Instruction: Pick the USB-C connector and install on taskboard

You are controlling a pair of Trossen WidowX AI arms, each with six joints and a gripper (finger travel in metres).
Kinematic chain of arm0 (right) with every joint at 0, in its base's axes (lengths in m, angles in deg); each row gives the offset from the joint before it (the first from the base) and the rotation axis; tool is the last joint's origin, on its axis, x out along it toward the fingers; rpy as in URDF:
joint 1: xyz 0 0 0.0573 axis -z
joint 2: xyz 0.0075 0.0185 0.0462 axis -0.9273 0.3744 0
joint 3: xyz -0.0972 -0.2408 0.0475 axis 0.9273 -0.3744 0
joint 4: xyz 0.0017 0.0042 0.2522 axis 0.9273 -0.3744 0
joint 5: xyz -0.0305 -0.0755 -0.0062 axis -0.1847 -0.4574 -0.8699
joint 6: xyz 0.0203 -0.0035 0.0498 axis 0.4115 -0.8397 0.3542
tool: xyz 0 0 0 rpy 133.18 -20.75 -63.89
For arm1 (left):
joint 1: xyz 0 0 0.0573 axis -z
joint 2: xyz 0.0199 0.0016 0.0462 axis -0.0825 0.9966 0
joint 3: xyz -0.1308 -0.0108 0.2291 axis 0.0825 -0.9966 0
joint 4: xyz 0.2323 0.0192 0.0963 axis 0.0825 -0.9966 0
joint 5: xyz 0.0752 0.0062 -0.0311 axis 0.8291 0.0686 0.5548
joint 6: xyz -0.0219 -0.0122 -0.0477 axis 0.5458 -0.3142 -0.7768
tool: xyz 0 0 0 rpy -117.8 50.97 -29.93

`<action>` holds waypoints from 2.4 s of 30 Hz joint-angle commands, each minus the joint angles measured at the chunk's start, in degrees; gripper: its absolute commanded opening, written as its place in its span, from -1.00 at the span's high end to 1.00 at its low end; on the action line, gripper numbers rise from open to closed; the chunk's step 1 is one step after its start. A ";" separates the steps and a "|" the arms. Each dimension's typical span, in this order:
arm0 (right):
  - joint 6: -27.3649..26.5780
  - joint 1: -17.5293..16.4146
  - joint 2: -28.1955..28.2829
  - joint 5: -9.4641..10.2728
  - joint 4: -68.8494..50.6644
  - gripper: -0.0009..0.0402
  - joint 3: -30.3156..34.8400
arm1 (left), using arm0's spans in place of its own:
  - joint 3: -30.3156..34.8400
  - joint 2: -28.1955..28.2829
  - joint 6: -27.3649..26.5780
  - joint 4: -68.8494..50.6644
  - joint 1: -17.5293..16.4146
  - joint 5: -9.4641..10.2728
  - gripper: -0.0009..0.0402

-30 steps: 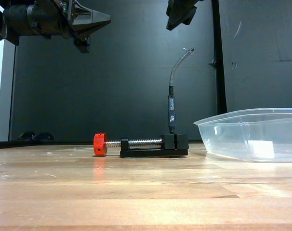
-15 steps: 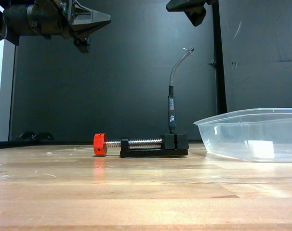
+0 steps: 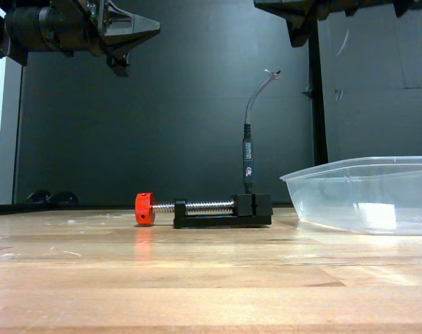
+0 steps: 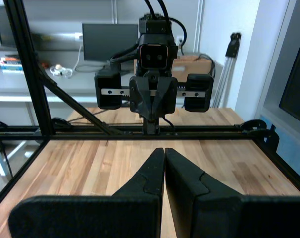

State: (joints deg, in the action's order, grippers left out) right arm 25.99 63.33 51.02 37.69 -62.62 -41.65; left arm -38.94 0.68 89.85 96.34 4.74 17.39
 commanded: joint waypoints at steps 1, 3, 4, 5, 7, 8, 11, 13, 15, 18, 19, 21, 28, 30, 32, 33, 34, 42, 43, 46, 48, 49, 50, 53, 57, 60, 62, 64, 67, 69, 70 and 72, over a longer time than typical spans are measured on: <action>0.52 0.07 -0.15 -0.09 3.74 0.96 -3.10 | 0.02 0.00 0.02 0.02 0.00 0.00 0.96; 1.38 0.07 -0.17 -0.11 7.26 0.96 -5.29 | 0.02 0.00 0.02 0.02 0.00 0.00 0.96; 1.92 0.11 -0.17 -0.11 9.33 0.96 -6.49 | 0.02 0.00 0.02 0.02 0.00 0.00 0.96; 1.92 0.11 -0.17 -0.11 11.43 0.96 -7.61 | 0.02 0.00 0.02 0.02 0.00 0.00 0.96; 1.95 0.22 -0.17 -0.17 14.64 0.96 -9.62 | 0.02 0.00 0.02 0.02 0.00 0.00 0.96; 1.99 0.22 -0.17 -0.15 15.32 0.96 -10.25 | 0.02 0.00 0.02 0.02 0.00 0.00 0.96; 2.05 0.33 -0.17 -0.04 15.37 0.96 -11.17 | 0.02 0.00 0.02 0.02 0.00 0.00 0.96; 2.08 0.33 -0.17 -0.04 15.54 0.96 -11.43 | 0.02 0.00 0.02 0.02 0.00 0.00 0.96; 2.08 0.33 -0.17 -0.04 15.67 0.96 -11.47 | 0.02 0.00 0.02 0.02 0.00 0.00 0.96; 2.03 0.33 -0.17 0.17 15.63 0.96 -11.54 | 0.02 0.00 0.02 0.02 -0.02 0.00 0.96; 2.05 0.33 -0.17 0.20 15.56 0.96 -11.54 | 0.02 0.00 0.02 0.02 0.00 0.00 0.96; 2.03 0.33 -0.17 0.46 15.58 0.96 -11.54 | 0.02 0.00 0.02 0.02 0.00 0.00 0.96; 2.01 0.33 -0.17 0.44 15.58 0.96 -11.52 | 0.02 0.00 0.02 0.02 0.00 0.00 0.96; 1.79 0.33 -0.17 0.39 15.56 0.96 -11.52 | 0.02 0.00 0.02 0.00 0.00 0.00 0.96; 1.77 0.33 -0.17 0.35 15.58 0.96 -11.52 | 0.02 0.00 0.02 0.02 0.00 0.00 0.96; 1.75 0.33 -0.17 0.35 15.56 0.96 -11.52 | 0.02 0.00 0.02 0.02 0.00 0.00 0.96; 1.75 0.33 -0.17 0.35 15.61 0.96 -11.52 | 0.02 0.00 0.02 0.02 0.00 0.00 0.96; 1.79 0.33 -0.17 0.37 15.63 0.96 -11.52 | 0.02 0.00 0.02 0.02 0.00 0.00 0.96; 1.79 0.33 -0.17 0.35 15.61 0.96 -11.52 | 0.02 0.00 0.02 0.02 0.00 0.00 0.96; 1.79 0.33 -0.17 0.35 15.61 0.96 -11.52 | 0.02 0.00 0.02 0.02 0.00 0.00 0.96; 1.79 0.31 -0.17 0.35 15.61 0.96 -11.52 | 0.02 0.00 0.02 0.02 0.00 0.00 0.96; 1.79 0.33 -0.17 0.35 15.61 0.96 -11.52 | 0.02 0.00 0.02 0.02 0.00 0.00 0.96; 1.79 0.33 -0.17 0.33 15.58 0.96 -11.52 | 0.02 0.00 0.02 0.02 0.00 0.00 0.96; 1.79 0.33 -0.17 0.33 15.58 0.96 -11.52 | 0.02 0.00 0.02 0.02 0.00 0.00 0.96; 1.79 0.33 -0.17 0.35 15.58 0.96 -11.52 | 0.02 0.00 0.02 0.02 0.00 0.00 0.96; 1.79 0.33 -0.17 0.20 15.58 0.96 -11.52 | 0.02 0.00 0.02 0.02 0.00 0.00 0.96; 1.79 0.33 -0.17 -0.09 15.58 0.96 -11.52 | 0.02 0.00 0.02 0.02 0.00 0.00 0.96; 1.79 0.33 -0.17 -0.09 15.56 0.96 -11.52 | 0.02 0.00 0.02 0.02 0.00 0.00 0.96; 1.79 0.33 -0.17 -0.07 15.56 0.96 -11.52 | 0.02 0.00 0.02 0.02 0.00 0.00 0.96; 1.79 0.33 -0.17 -0.07 15.54 0.96 -11.52 | 0.02 0.00 0.02 0.02 -0.02 0.00 0.96; 1.79 0.33 -0.17 -0.07 15.52 0.96 -11.52 | 0.02 0.00 0.02 0.02 0.00 0.00 0.96; 1.79 0.31 -0.17 -0.07 15.52 0.96 -11.52 | 0.02 0.00 0.02 0.02 0.00 0.00 0.96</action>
State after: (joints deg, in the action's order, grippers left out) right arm 27.76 63.65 50.84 37.67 -47.10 -53.21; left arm -38.92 0.68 89.87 96.34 4.74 17.39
